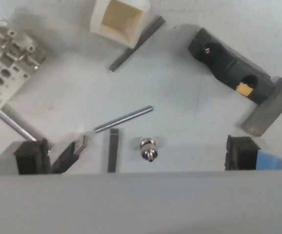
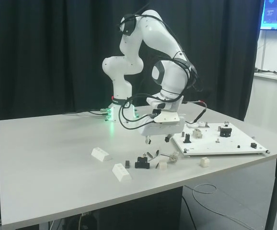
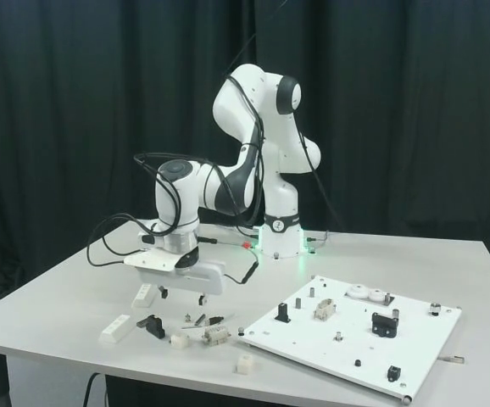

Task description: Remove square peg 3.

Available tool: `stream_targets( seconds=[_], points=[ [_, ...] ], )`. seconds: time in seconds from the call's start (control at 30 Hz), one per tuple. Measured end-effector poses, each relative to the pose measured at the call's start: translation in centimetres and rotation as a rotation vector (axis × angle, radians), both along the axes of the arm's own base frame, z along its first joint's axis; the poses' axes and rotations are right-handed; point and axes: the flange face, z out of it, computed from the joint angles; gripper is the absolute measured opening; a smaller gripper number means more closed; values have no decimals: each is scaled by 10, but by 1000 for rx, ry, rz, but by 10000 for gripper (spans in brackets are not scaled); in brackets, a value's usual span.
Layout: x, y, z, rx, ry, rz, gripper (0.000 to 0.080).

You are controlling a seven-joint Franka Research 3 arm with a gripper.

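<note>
Hovering over loose parts on the grey bench, pincer spread wide and empty, only wrist view revealing thin rod, white board at three o'clock in second room view.

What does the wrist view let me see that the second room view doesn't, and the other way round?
Only the wrist view shows small loose parts closely: a thin metal rod, a small metal connector and a hollow white block. Only the second room view shows the whole white arm, the white board of parts and the black curtain. Both show the grey table and the open tool.
</note>
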Motion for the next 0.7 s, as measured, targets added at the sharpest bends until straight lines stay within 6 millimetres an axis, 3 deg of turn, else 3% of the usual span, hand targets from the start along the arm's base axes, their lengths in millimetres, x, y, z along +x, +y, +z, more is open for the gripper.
stream_targets(
  seconds=[0.4, 0.7],
  points=[
    [-6, 19, 18, 46, 40, -13, 800],
    [-21, 46, 33, 76, 117, -51, 800]
  ],
)
